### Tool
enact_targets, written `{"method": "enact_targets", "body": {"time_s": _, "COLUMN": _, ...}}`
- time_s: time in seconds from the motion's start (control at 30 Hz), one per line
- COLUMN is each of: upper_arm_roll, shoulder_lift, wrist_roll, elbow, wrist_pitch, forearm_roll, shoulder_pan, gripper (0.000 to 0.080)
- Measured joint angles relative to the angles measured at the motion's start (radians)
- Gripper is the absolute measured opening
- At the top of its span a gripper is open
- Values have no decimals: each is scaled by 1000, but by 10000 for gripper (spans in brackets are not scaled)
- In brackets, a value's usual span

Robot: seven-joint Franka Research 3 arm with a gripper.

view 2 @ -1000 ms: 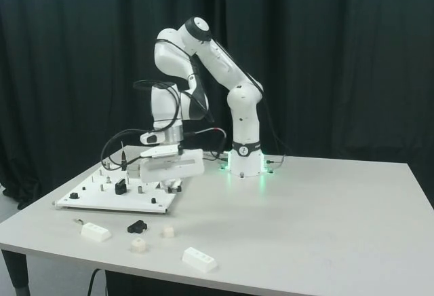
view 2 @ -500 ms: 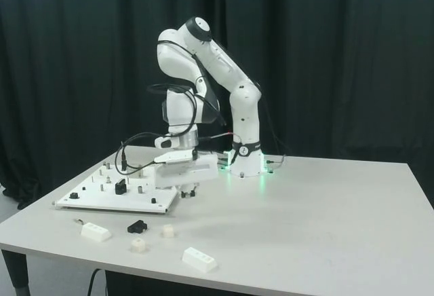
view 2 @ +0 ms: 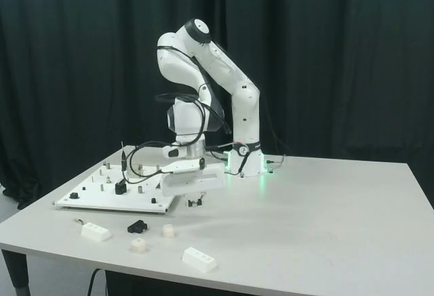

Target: Place bolt 4.

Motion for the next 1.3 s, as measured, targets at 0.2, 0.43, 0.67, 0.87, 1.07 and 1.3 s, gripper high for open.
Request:
{"method": "enact_targets", "body": {"time_s": 0.2, "upper_arm_roll": -39, "shoulder_lift": -26, "wrist_roll": 63, "elbow": 9, "wrist_pitch": 18, "forearm_roll": -55, "shoulder_pan": 52, "gripper": 242}}
{"method": "enact_targets", "body": {"time_s": 0.43, "upper_arm_roll": -71, "shoulder_lift": -78, "wrist_roll": 136, "elbow": 30, "wrist_pitch": 19, "forearm_roll": -140, "shoulder_pan": 97, "gripper": 242}}
{"method": "enact_targets", "body": {"time_s": 0.67, "upper_arm_roll": -88, "shoulder_lift": -141, "wrist_roll": 186, "elbow": 54, "wrist_pitch": 3, "forearm_roll": -221, "shoulder_pan": 119, "gripper": 242}}
{"method": "enact_targets", "body": {"time_s": 0.87, "upper_arm_roll": -91, "shoulder_lift": -195, "wrist_roll": 212, "elbow": 73, "wrist_pitch": -20, "forearm_roll": -273, "shoulder_pan": 123, "gripper": 242}}
{"method": "enact_targets", "body": {"time_s": 1.07, "upper_arm_roll": -91, "shoulder_lift": -243, "wrist_roll": 264, "elbow": 90, "wrist_pitch": -32, "forearm_roll": -310, "shoulder_pan": 123, "gripper": 242}}
{"method": "enact_targets", "body": {"time_s": 1.3, "upper_arm_roll": -88, "shoulder_lift": -276, "wrist_roll": 281, "elbow": 101, "wrist_pitch": -47, "forearm_roll": -338, "shoulder_pan": 123, "gripper": 586}}
